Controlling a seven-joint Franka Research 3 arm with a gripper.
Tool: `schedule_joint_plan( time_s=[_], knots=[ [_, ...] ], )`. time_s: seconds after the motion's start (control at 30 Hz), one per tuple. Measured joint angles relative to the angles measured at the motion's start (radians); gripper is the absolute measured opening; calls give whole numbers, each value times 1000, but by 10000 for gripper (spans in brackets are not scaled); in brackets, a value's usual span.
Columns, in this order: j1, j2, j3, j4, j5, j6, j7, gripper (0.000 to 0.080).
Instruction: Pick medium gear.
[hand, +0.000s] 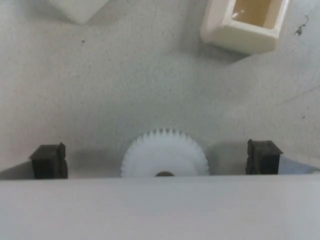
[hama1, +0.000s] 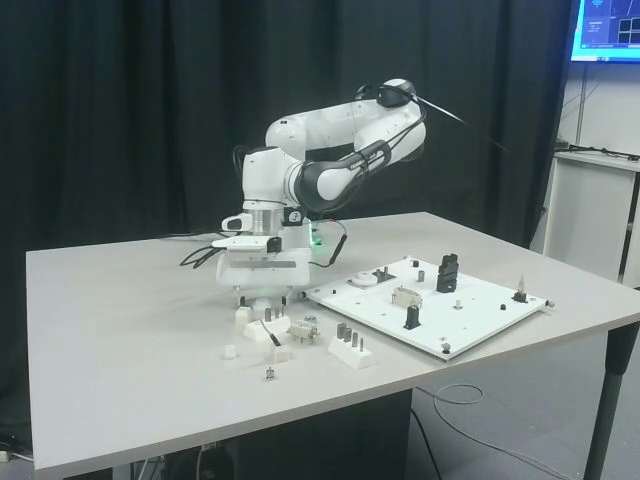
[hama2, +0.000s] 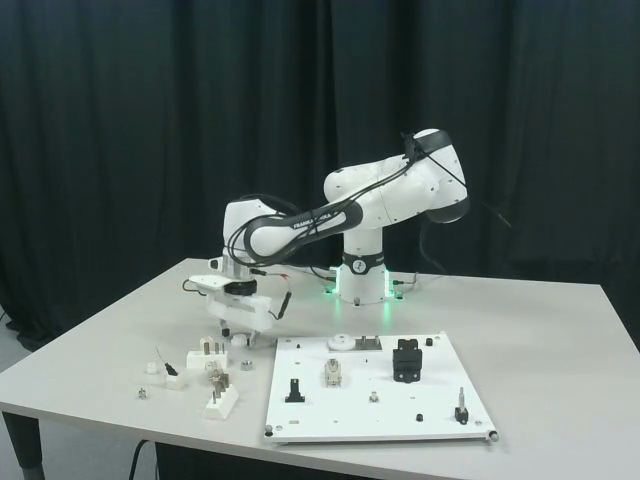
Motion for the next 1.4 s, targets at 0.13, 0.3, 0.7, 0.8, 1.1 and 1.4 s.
schedule_joint_plan(
  time_s=[0.13, 0.3, 0.7, 0.8, 1.1, 1.4],
  knots=[
    [0, 0, 4, 0, 0, 0, -7, 800],
    [0, 0, 7, 0, 0, 0, -14, 800],
    [-1, 0, 5, 0, 0, 0, -25, 385],
    [-1, 0, 4, 0, 0, 0, -25, 385],
    [2, 0, -27, 1, -2, -2, -25, 284],
    [12, 0, -73, 1, -33, -29, -23, 284]
  ],
)
